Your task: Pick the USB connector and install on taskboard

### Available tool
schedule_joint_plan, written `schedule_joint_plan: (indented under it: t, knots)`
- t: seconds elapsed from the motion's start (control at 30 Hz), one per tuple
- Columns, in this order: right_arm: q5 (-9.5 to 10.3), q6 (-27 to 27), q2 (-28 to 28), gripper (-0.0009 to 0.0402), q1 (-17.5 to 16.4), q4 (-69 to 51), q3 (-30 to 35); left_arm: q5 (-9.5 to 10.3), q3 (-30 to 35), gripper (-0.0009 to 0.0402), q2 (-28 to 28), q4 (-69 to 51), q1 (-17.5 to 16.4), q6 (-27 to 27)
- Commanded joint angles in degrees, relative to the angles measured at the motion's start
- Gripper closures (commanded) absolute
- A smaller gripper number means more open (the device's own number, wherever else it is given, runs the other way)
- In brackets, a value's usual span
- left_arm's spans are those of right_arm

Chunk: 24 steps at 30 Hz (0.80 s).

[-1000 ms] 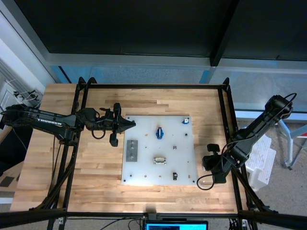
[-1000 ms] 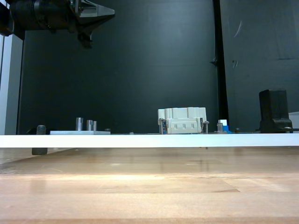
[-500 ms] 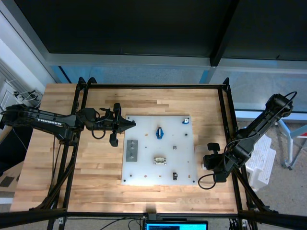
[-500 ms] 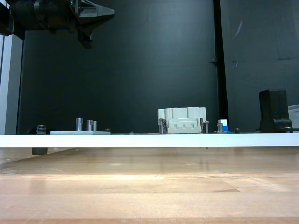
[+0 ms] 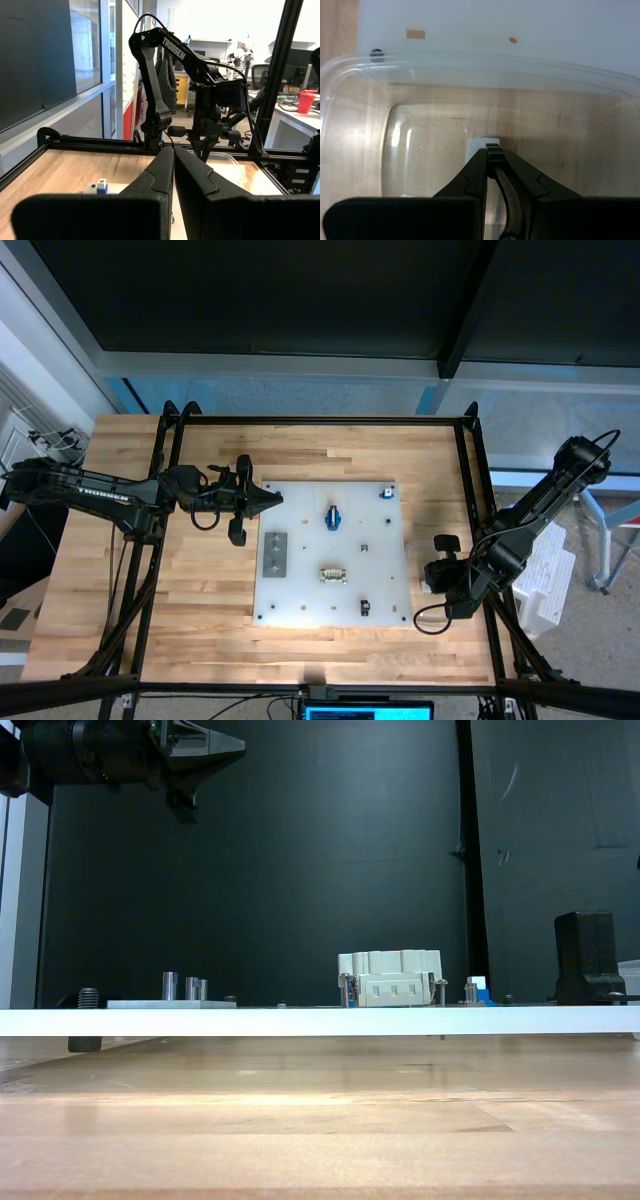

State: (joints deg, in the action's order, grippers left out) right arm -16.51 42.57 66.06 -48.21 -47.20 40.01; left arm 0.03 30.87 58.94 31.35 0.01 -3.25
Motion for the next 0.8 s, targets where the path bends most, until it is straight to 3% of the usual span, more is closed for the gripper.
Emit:
schedule_joint_plan:
  t: [0.03, 0.37, 0.8]
  knots:
    - [0.04, -0.1, 0.0, 0.0393, 0.2, -2.5, 2.3, 0.0, 0.0, 0.0393, 0.0, 0.0, 0.0, 0.0]
    - [1.29, -0.1, 1.7, 0.0393, 2.1, -8.3, 10.5, 0.0, 0.0, 0.0393, 0.0, 0.0, 0.0, 0.0]
    - [1.66, -1.2, 11.4, 0.0393, 6.9, -9.0, 19.7, 0.0, 0.0, 0.0393, 0.0, 0.0, 0.0, 0.0]
